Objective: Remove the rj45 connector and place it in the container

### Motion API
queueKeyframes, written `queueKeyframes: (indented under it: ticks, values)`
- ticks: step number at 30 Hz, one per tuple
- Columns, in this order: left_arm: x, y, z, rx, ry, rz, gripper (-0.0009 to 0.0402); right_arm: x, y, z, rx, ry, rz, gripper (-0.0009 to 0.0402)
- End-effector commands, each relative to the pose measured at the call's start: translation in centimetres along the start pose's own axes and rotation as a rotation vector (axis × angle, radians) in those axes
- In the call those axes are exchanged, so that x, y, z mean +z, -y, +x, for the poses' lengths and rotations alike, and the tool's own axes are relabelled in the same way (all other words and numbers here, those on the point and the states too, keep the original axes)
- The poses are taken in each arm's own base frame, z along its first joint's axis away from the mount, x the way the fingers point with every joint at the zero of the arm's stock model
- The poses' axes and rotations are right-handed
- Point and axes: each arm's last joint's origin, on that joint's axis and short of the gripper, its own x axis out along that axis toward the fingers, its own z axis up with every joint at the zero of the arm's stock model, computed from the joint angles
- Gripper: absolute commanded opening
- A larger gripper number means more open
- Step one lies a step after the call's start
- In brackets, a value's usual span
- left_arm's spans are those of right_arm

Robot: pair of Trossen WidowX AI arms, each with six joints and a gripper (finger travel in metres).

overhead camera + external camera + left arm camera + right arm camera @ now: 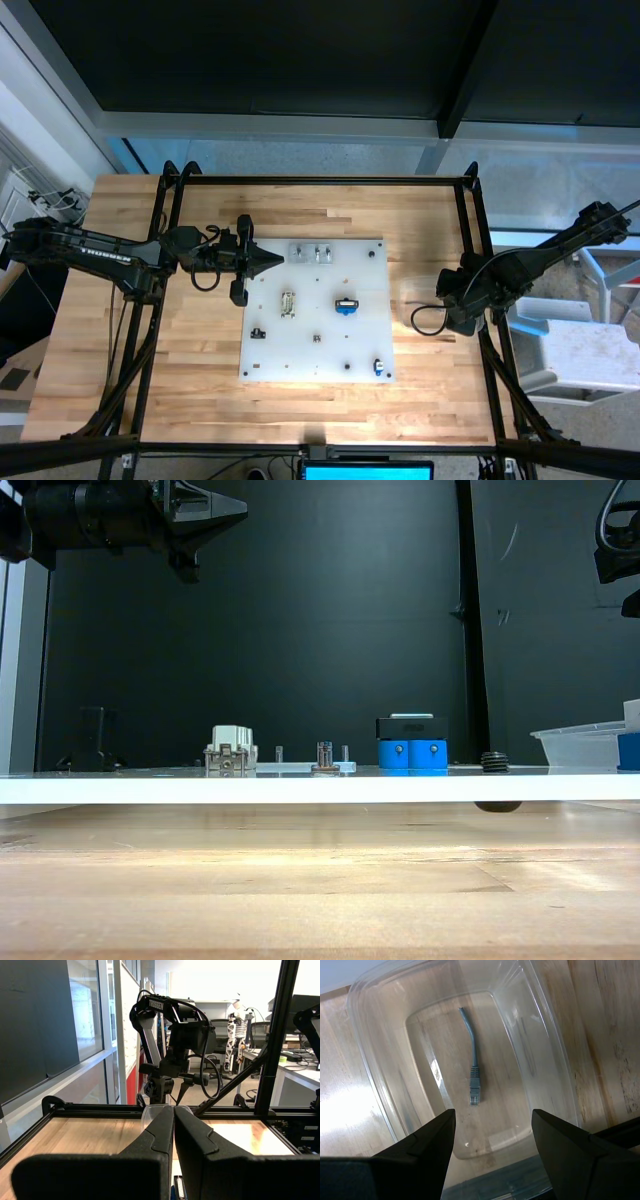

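The rj45 connector (474,1091), a grey plug with a short stub of grey cable, lies flat on the floor of the clear container (555,1060). My right gripper (491,1120) hangs open just above it, with nothing between its fingers (420,1155). From above, the container (410,290) sits on the wood just right of the white board (300,350), with the right gripper (445,300) over it. My left gripper (275,258) is shut and empty, held high over the board's back left edge, and it also shows up high in the low view (235,515).
The board carries a blue-and-black block connector (345,306), a silver metal connector (289,303), a small blue fitting (378,367) near the front right corner, and other small fittings. A black frame (320,181) rings the table.
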Motion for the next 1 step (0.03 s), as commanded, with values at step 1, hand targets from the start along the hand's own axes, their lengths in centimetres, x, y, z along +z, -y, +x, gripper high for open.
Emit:
queueKeyframes:
  ticks: [1]
  values:
    - [0.01, -0.01, 0.0, 0.0, 0.0, 0.0, 0.0, 0.01, -0.02, 0.0, 0.002, 0.0, 0.0, 0.0213]
